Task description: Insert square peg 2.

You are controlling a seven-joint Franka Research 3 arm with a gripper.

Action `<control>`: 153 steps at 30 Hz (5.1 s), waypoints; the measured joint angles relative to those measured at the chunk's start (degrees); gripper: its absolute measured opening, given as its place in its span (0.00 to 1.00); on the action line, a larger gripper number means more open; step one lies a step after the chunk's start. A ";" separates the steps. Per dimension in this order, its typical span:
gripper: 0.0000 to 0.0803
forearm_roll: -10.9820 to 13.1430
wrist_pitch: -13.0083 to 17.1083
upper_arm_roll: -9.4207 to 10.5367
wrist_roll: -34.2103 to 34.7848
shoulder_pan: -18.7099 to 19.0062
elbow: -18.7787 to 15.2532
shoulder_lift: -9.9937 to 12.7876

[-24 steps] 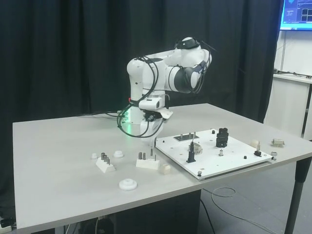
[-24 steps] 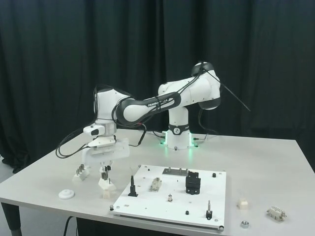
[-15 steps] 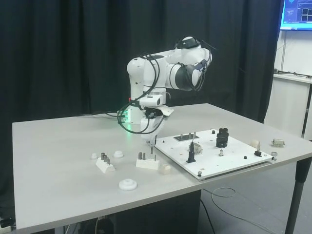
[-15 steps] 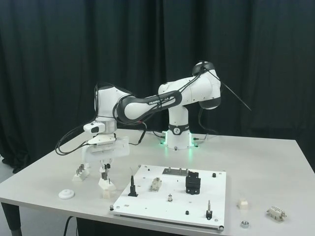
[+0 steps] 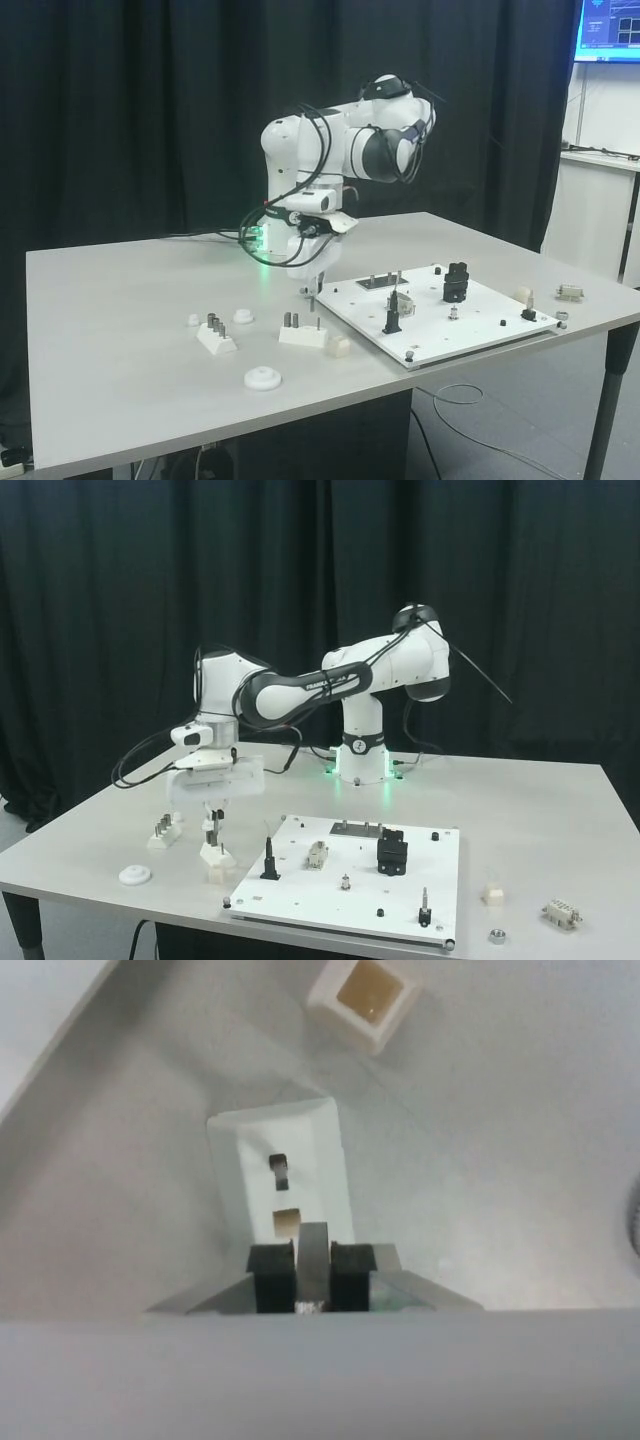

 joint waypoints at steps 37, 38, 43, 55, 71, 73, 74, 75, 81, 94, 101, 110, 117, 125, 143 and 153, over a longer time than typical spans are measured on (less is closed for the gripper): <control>0.09 -0.52 -12.87 -10.31 34.11 14.38 1.05 -2.21; 0.09 -0.48 -12.91 -10.40 35.17 14.93 1.18 -2.26; 0.09 -0.48 -12.91 -10.59 41.01 17.44 2.09 -2.32; 0.09 -2.22 -11.99 -9.76 55.92 22.33 4.58 -2.26; 0.09 -4.37 -6.33 -4.45 70.66 24.36 9.95 -2.25; 0.09 -4.67 -5.45 -3.61 71.60 24.36 10.55 -2.24; 0.09 -4.80 -5.01 -3.20 72.26 24.36 10.80 -2.24; 0.09 -4.89 -4.62 -2.83 72.99 24.34 11.01 -2.24; 0.09 -5.74 -2.06 -0.69 76.69 24.27 11.88 -2.25; 0.09 -5.88 2.28 4.02 79.28 22.67 13.26 -2.25; 0.09 -5.86 2.46 5.80 80.07 21.02 14.74 -2.26; 0.09 -5.86 1.36 6.74 81.42 19.66 16.38 -2.31; 0.09 -5.86 0.60 6.92 81.65 19.01 17.07 -2.31; 0.09 -5.83 0.41 7.46 81.73 18.42 17.46 -2.31; 0.09 -5.80 0.44 8.65 82.52 18.13 18.22 -2.31; 0.09 -5.80 0.44 9.56 82.74 18.08 18.23 -2.31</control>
